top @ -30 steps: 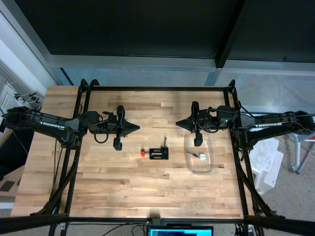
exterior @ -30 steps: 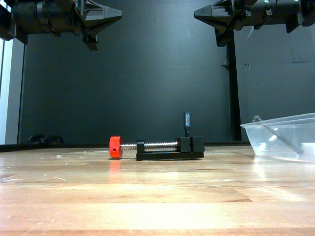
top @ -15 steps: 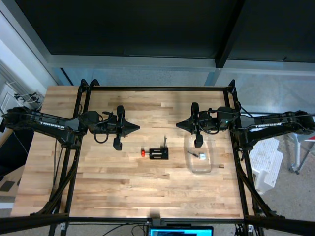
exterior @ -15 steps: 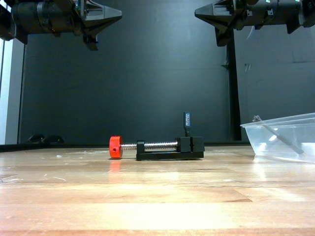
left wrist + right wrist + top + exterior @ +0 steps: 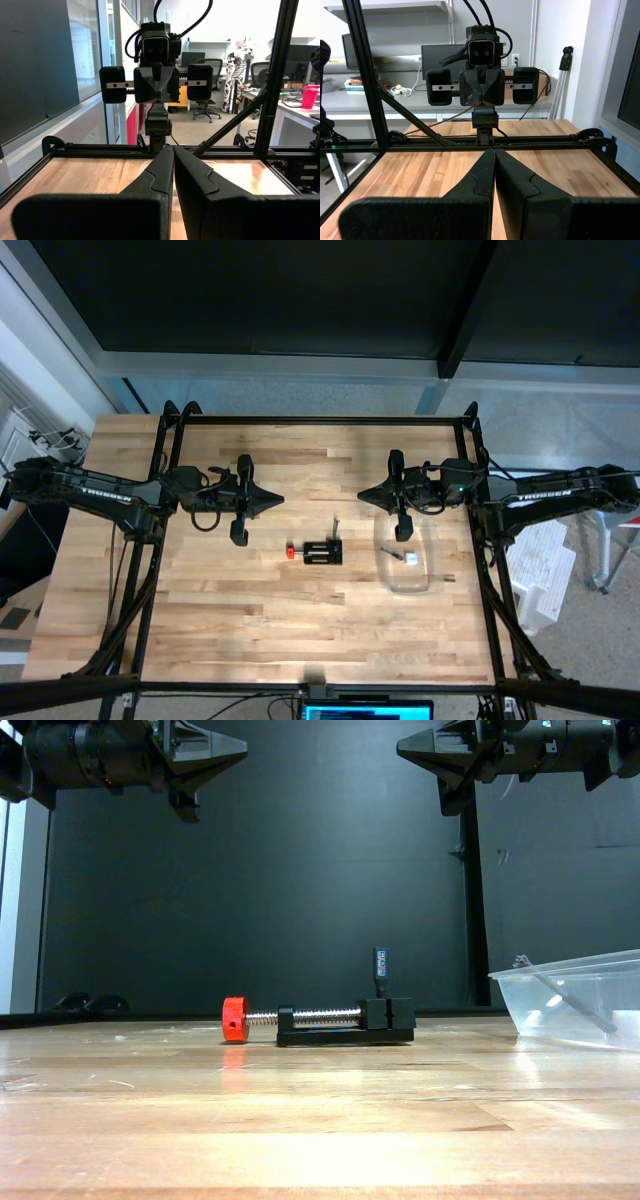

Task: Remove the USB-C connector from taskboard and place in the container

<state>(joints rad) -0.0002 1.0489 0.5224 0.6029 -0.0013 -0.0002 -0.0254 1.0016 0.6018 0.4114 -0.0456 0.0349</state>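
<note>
The taskboard (image 5: 318,552) is a small black clamp-like block with a red-orange knob (image 5: 234,1019), lying mid-table. The clear container (image 5: 408,558) sits to its right. Inside it lies a thin dark sliver, the USB-C connector (image 5: 390,554), seen as a slanted grey stick (image 5: 572,1001) in the low view. My left gripper (image 5: 281,500) hangs shut high above the table, left of the taskboard, holding nothing. My right gripper (image 5: 360,492) is also shut and empty, high up behind the container's left end. In each wrist view the closed fingers (image 5: 173,150) (image 5: 494,152) face the other arm.
A small white square piece (image 5: 410,559) lies in the container beside the connector. A thin upright pin (image 5: 379,965) stands on the taskboard's right end. A black frame rail (image 5: 320,420) borders the table's far edge.
The right gripper has crept very slightly up and to the right in the low view. Nothing else has moved.
</note>
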